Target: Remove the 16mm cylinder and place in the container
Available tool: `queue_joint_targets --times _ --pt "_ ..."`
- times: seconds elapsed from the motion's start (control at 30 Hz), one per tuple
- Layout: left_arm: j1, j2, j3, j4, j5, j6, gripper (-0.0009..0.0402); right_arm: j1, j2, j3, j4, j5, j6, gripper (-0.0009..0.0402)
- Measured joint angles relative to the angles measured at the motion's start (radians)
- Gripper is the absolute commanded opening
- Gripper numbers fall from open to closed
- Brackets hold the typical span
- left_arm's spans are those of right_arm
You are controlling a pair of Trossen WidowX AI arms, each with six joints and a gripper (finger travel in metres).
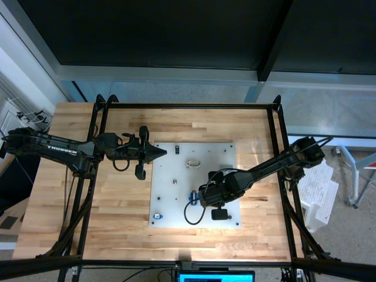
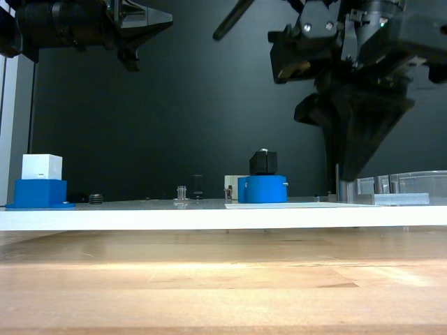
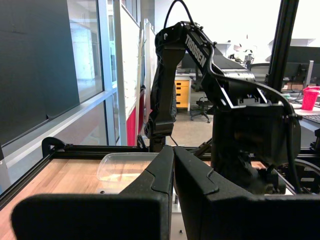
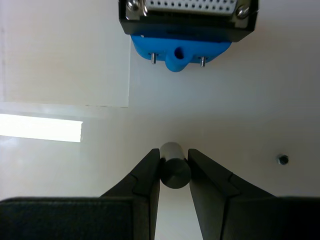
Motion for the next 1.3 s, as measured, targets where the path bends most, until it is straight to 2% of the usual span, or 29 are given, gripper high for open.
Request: queue_joint_targets --times 0.77,1.0,1.13,1.3 --pt "0.000 0.000 0.000 0.000 0.000 0.000 0.0000 -0.018 -0.219 0.021 -0.125 0.000 -0.003 0.0004" --pt "0.000 0.000 0.000 0.000 0.000 0.000 0.0000 -0.018 -0.240 0.021 -0.145 0.000 -0.003 0.0004" --pt "0.000 0.000 0.000 0.000 0.000 0.000 0.0000 -0.031 -0.280 -0.004 -0.145 0.050 -0.004 0.0004" --pt "0.000 0.000 0.000 0.000 0.000 0.000 0.0000 -0.074 -0.363 -0.079 -0.143 0.057 -0.002 0.0004"
